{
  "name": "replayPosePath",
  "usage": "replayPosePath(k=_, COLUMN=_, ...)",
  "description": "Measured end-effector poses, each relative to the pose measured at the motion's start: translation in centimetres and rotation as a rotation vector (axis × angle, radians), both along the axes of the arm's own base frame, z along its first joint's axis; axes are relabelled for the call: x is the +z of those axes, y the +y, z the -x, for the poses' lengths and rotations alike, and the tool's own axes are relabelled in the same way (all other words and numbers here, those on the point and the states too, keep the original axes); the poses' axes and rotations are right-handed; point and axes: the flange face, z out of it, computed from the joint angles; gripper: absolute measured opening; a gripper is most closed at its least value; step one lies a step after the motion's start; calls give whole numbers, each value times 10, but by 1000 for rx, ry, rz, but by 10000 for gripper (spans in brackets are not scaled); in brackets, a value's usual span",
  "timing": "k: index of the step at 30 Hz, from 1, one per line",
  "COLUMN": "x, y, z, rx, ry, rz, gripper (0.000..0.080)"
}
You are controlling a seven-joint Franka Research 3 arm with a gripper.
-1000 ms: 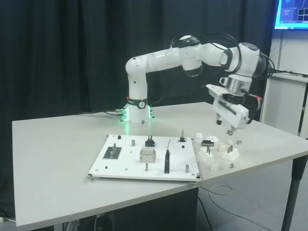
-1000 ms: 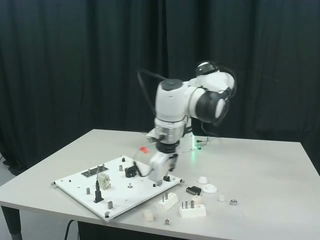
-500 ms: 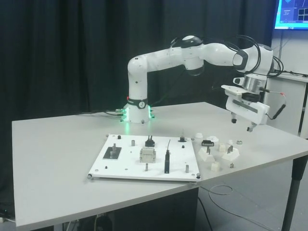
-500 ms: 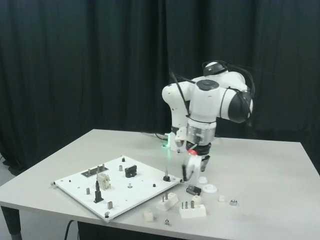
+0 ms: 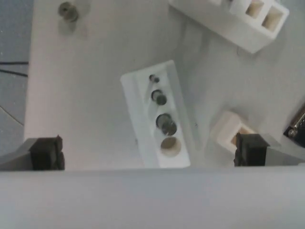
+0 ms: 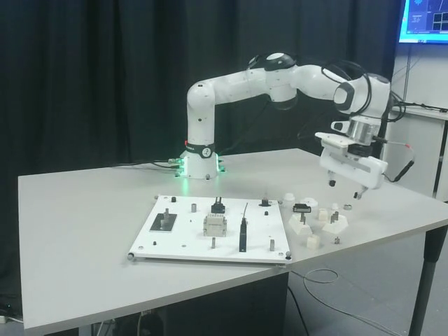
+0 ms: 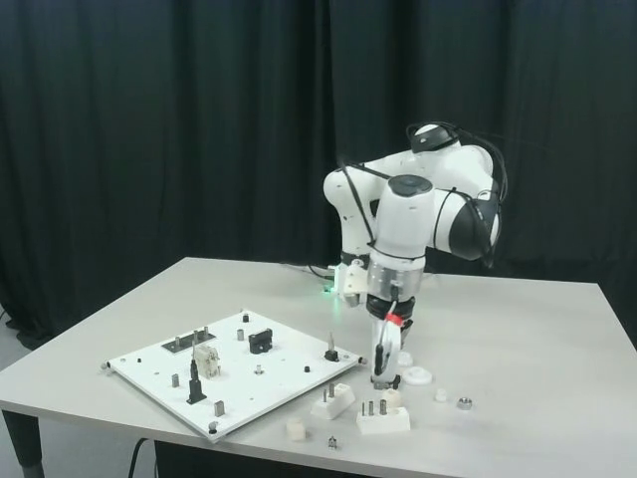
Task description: Pick round peg 3.
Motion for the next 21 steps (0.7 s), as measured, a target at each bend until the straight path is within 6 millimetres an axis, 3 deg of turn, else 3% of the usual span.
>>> replayPosePath(k=10, x=-23, y=-17, z=13, rx=17, ry=-14, rz=-51, gripper=800)
replayPosePath(k=21, x=-45, y=-13, z=28, rx=35, ry=-30, rz=-78, gripper=800)
